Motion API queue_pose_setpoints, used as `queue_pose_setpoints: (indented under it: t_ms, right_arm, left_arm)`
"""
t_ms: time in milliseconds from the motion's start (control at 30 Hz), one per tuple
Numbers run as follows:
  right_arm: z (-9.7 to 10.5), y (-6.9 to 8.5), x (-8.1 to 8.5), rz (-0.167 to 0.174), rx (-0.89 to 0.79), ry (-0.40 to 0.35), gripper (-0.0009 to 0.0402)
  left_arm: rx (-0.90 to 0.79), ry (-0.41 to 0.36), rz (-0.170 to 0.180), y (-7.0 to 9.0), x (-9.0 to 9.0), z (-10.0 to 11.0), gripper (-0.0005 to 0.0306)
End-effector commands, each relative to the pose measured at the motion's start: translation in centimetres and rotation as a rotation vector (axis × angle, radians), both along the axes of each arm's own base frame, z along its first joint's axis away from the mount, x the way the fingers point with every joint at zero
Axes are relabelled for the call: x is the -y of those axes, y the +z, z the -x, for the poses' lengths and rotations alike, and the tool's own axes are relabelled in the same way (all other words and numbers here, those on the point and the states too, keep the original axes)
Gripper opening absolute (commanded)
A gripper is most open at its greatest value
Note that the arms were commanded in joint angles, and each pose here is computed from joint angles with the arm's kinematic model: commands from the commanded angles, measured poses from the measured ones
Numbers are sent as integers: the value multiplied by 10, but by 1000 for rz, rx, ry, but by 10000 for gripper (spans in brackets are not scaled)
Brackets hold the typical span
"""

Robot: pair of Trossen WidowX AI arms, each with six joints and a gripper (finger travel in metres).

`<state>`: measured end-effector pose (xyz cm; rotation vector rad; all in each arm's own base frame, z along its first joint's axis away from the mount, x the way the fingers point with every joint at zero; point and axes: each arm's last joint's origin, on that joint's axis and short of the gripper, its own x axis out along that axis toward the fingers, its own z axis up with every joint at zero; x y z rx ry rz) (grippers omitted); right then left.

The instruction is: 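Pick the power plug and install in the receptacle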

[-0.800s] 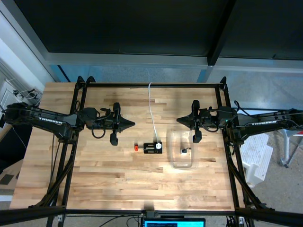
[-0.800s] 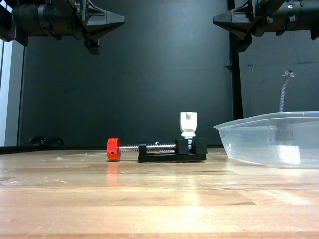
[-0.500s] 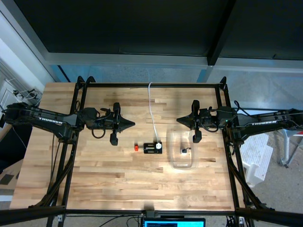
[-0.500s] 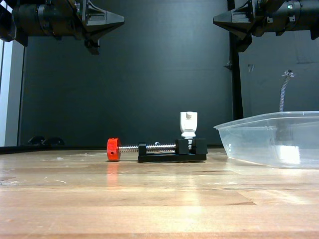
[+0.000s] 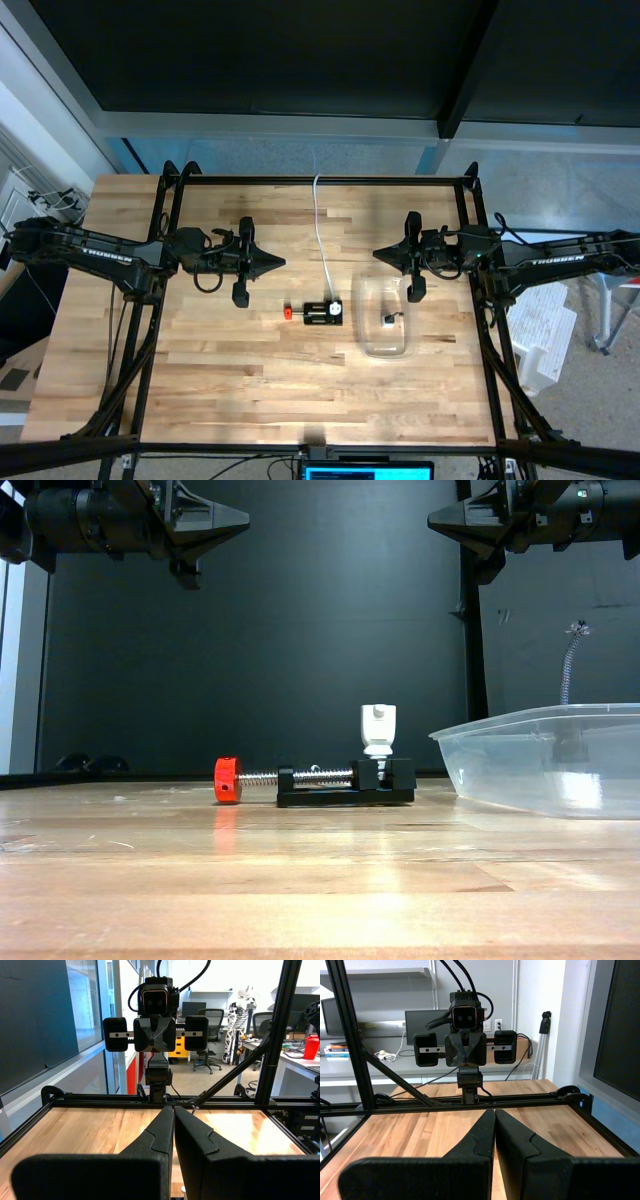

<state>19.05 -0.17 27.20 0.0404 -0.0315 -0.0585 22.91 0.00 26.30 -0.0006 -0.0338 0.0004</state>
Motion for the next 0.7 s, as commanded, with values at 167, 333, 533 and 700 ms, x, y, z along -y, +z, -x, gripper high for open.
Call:
queue_pose_setpoints:
  t_ms: [167, 333, 533, 700]
  right_arm:
    - [4, 4, -1, -10, -88, 28, 0]
    - [8, 11, -4, -19, -247, 42, 0]
    - [17, 20, -10, -34, -450, 71, 0]
    - [27, 28, -12, -36, -619, 58, 0]
  left_arm:
    - [0, 0, 0, 0, 0, 0, 0]
    - [0, 0, 0, 0, 0, 0, 0]
    - [0, 0, 0, 0, 0, 0, 0]
    - [0, 0, 0, 0, 0, 0, 0]
